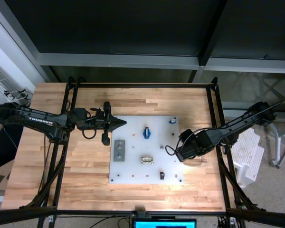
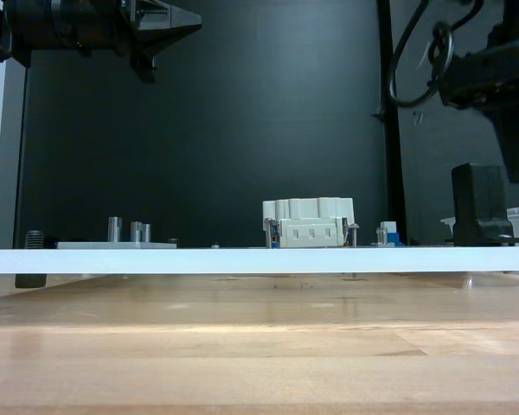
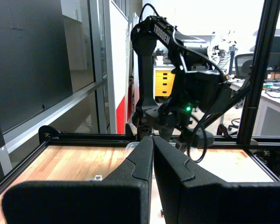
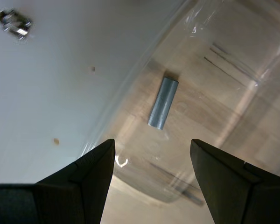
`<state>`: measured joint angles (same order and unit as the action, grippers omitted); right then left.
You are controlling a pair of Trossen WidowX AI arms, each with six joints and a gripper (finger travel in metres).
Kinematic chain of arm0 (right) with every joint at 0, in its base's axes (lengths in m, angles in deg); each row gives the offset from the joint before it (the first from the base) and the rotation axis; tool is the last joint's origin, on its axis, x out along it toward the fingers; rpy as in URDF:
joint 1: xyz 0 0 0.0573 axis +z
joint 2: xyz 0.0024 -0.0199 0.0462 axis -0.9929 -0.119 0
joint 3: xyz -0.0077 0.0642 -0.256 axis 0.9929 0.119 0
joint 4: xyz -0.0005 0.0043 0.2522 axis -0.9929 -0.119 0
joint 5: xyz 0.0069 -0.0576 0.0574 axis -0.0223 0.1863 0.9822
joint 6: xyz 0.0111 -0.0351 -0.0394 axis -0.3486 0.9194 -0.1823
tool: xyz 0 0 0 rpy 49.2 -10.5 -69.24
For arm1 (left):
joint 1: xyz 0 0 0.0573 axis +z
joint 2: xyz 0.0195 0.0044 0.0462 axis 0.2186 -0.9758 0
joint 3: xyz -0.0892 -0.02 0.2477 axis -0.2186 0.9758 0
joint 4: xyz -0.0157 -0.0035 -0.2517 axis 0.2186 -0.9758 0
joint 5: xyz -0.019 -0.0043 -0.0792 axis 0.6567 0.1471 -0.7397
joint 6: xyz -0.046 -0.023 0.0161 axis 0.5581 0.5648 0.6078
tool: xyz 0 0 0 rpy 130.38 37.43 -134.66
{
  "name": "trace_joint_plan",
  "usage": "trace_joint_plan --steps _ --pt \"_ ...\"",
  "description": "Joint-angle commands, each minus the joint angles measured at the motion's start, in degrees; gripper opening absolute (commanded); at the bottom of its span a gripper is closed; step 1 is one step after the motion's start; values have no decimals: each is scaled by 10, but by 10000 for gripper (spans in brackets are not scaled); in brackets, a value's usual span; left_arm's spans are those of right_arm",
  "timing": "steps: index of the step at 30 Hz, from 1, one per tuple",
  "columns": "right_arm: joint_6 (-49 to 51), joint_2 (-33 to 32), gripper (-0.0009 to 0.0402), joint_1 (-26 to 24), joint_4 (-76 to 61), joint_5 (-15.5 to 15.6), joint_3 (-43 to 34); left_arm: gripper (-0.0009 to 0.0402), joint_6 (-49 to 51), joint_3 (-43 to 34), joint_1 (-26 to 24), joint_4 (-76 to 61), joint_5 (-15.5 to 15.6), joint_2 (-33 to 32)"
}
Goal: Pick the 16mm bar and install on taskboard
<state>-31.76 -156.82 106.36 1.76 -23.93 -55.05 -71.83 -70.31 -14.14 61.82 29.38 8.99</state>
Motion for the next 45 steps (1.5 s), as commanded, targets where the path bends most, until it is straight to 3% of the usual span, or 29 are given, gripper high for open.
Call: trace_joint_plan --steps 1,15,45 --pt "-7 -1 224 -8 22 0 18 0 0 0 0 0 0 0" --pt "-17 -1 224 -38 100 23 95 0 0 0 0 0 0 0" --pt "-28 -1 224 -49 190 29 179 0 0 0 0 0 0 0"
